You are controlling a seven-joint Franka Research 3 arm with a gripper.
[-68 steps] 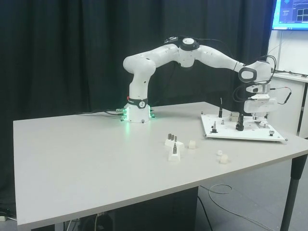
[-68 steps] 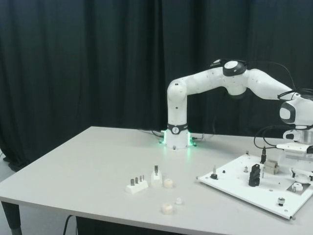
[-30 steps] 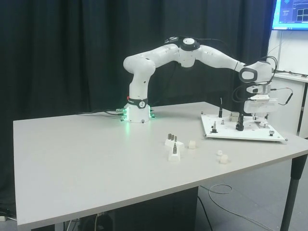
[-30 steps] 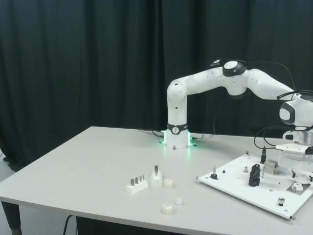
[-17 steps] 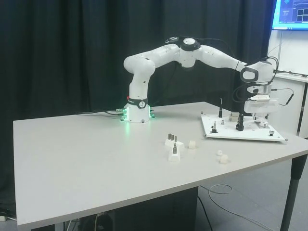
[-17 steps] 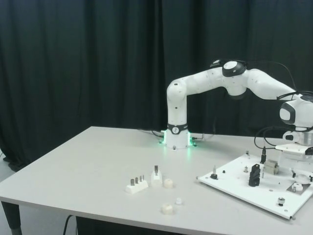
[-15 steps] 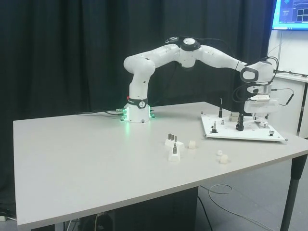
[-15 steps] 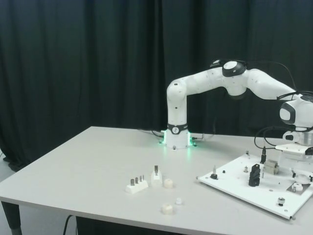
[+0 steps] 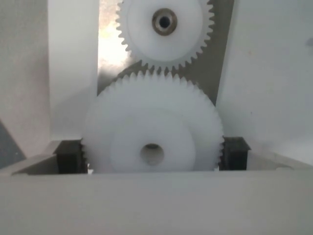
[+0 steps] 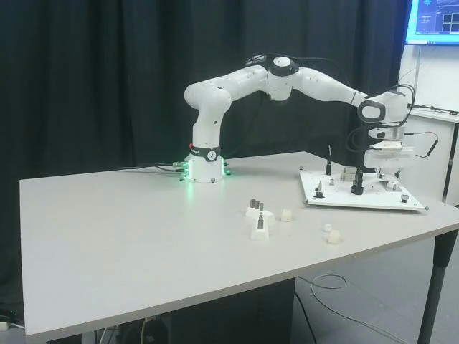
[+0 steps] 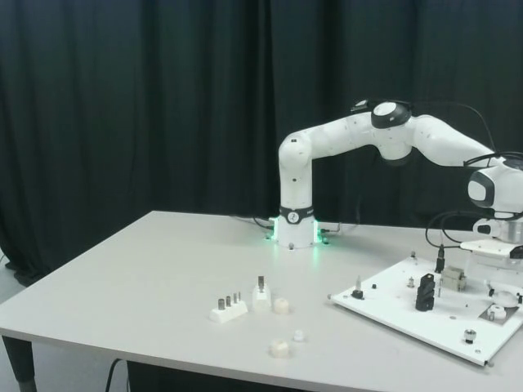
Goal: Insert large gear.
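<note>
two black fingertips (image 9: 68, 157) clamp the large gear (image 9: 152, 129). its lower edge is hidden. a smaller gear (image 9: 164, 29) meshes beside it, cut off.

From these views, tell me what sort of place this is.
Probably a robotics lab: a white arm bolted to a grey table, black curtains behind, and a gear-assembly board.
</note>
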